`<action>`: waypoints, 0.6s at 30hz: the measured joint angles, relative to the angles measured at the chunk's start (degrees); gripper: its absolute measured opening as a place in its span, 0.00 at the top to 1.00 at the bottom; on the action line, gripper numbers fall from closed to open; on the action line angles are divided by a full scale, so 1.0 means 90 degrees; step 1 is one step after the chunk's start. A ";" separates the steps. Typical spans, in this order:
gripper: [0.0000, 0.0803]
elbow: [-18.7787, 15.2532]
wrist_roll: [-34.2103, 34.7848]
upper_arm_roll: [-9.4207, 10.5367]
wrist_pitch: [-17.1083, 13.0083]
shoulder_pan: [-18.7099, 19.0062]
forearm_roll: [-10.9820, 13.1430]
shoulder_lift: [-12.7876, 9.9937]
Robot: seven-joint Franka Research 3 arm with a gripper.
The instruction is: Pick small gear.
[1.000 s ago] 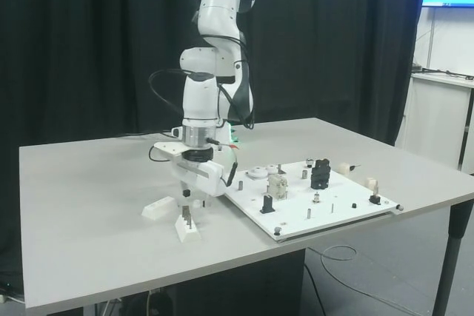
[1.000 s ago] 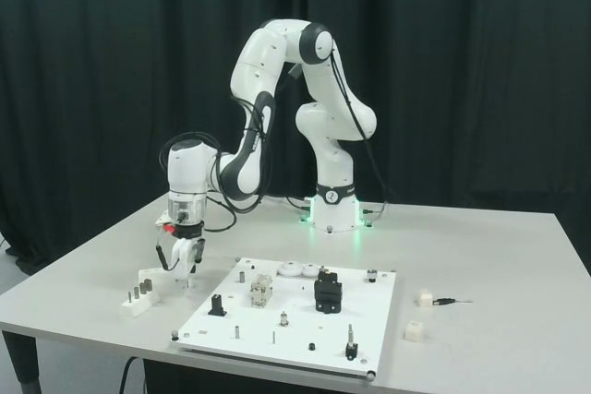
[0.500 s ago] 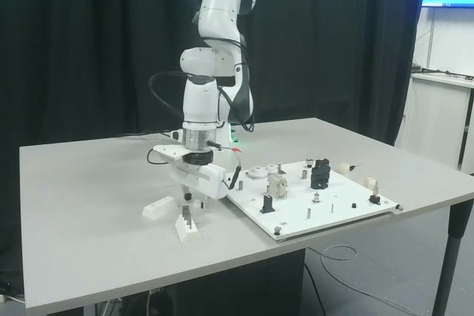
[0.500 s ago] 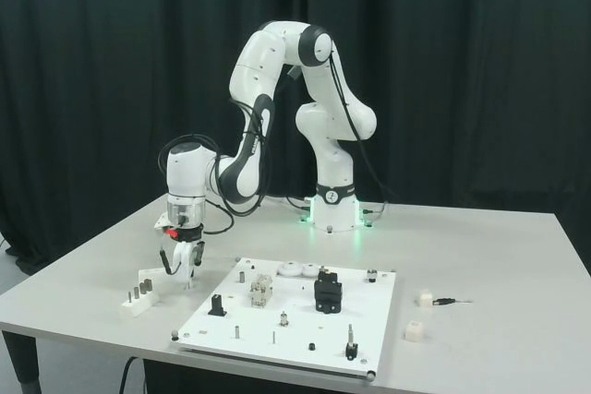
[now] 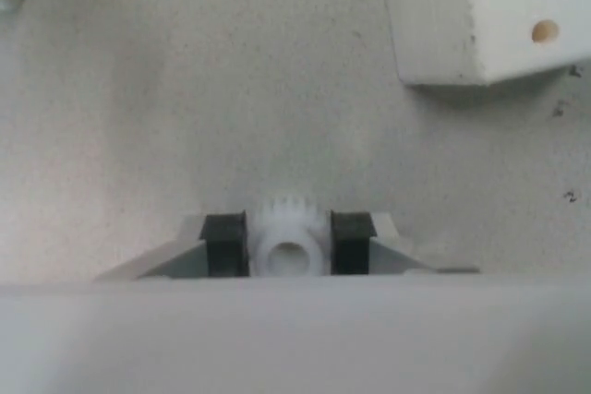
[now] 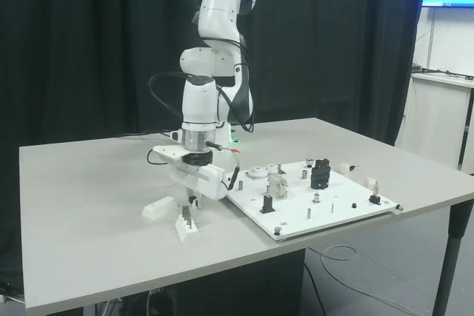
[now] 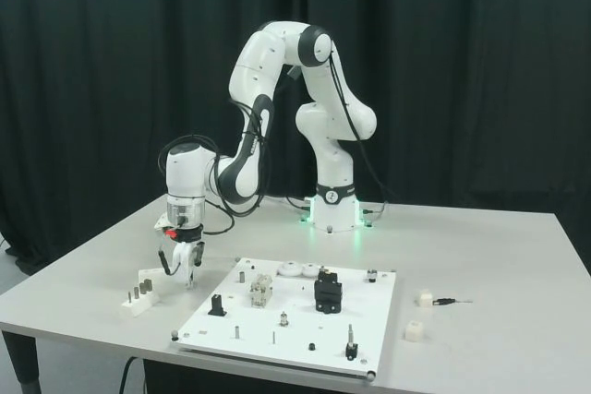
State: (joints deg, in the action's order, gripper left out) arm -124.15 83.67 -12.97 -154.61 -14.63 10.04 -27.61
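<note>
Standing at centre frame, arm [image 7: 268, 89] hangs over left of table [image 7: 517, 256]. Beside it, board [image 7: 295, 320] at lower centre, clear of the lift. Below, gripper [image 5: 288, 244] clamped on gear [image 5: 288, 237], raised off table to carry. Near, block [image 5: 489, 11], upper right, no obstacle.

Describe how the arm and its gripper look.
The arm is white with rounded links and black bands at its joints. Black cables loop along it. A green light glows at its base. The gripper has two black finger pads on grey fingers.
</note>
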 joint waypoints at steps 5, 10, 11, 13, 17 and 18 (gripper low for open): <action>0.76 0.0040 0.0000 0.0000 0.0038 0.0003 0.0100 0.0000; 0.76 0.0158 0.0000 -0.0010 0.0189 0.0002 0.0102 0.0009; 0.76 0.0186 0.0000 -0.0016 0.0235 0.0002 0.0102 0.0013; 0.76 0.0242 0.0000 -0.0027 0.0325 0.0002 0.0102 0.0023; 0.76 0.0360 0.0000 -0.0054 0.0550 0.0002 0.0102 0.0043; 0.76 0.0390 0.0000 -0.0062 0.0609 0.0002 0.0102 0.0046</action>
